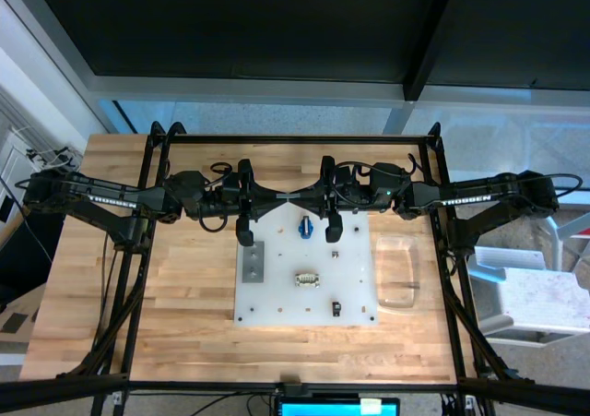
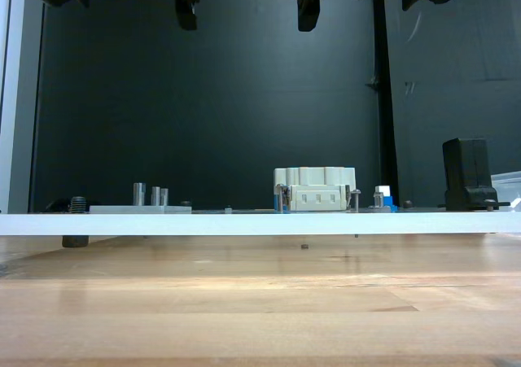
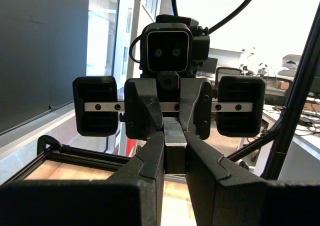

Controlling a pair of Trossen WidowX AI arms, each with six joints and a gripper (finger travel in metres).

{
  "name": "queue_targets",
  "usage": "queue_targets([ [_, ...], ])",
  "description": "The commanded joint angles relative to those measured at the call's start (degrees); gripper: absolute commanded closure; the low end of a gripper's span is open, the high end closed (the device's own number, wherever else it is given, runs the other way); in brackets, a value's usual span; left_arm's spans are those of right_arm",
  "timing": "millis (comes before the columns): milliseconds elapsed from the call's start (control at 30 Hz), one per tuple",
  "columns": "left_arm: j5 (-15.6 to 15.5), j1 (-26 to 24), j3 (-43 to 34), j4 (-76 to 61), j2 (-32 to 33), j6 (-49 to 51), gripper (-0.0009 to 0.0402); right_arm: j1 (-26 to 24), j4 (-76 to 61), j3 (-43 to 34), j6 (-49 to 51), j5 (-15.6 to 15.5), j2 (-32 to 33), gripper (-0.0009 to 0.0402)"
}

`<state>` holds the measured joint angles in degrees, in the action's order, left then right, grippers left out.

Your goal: Pick the 16mm bar and place in it's hole on the taskboard

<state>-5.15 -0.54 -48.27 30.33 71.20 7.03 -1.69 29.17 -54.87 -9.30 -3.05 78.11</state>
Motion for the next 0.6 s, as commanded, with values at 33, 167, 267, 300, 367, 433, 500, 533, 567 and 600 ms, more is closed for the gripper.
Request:
queue_targets([
  [33, 0.0, 0.0, 0.0, 0.0, 0.0, 0.0, 0.0393, 0.0, -0.2, 0.0, -0.1, 0.2, 0.0, 0.0393],
  [167, 0.2, 0.0, 0.0, 0.0, 0.0, 0.0, 0.0374, 0.0, -0.2, 0.0, -0.1, 0.2, 0.0, 0.0391],
  [267, 0.2, 0.0, 0.0, 0.0, 0.0, 1.2, 0.0329, 0.0, -0.2, 0.0, 0.0, 0.2, 0.0, 0.0394],
  [300, 0.2, 0.0, 0.0, 0.0, 0.0, 1.5, 0.0311, 0.0, -0.2, 0.0, 0.0, 0.2, 0.0, 0.0393],
  [367, 0.3, 0.0, 0.0, 0.0, 0.0, 1.5, 0.0279, 0.0, -0.2, 0.0, 0.3, 0.2, -0.3, 0.0394],
  [433, 1.3, 0.0, 0.0, -0.2, 0.0, 1.5, 0.0252, 0.0, -0.3, 0.0, 0.8, 0.2, -0.9, 0.0393],
  [500, 1.2, 0.0, 0.0, -0.2, 0.0, 1.5, 0.0232, 0.0, -0.3, 0.0, 0.8, 0.2, -1.8, 0.0393],
  [533, 1.2, 0.0, 0.0, -0.2, 0.0, 1.5, 0.0225, 0.0, -0.4, 0.0, 0.9, 0.2, -2.4, 0.0393],
  [567, 1.2, 0.0, 0.0, -0.2, 0.0, 1.5, 0.0219, 0.0, -0.6, 0.0, 1.0, 0.2, -3.0, 0.0393],
  [600, 1.1, 0.0, 0.0, -0.1, 0.0, 1.4, 0.0215, 0.0, -1.0, 0.0, 1.1, 0.3, -3.6, 0.0393],
])
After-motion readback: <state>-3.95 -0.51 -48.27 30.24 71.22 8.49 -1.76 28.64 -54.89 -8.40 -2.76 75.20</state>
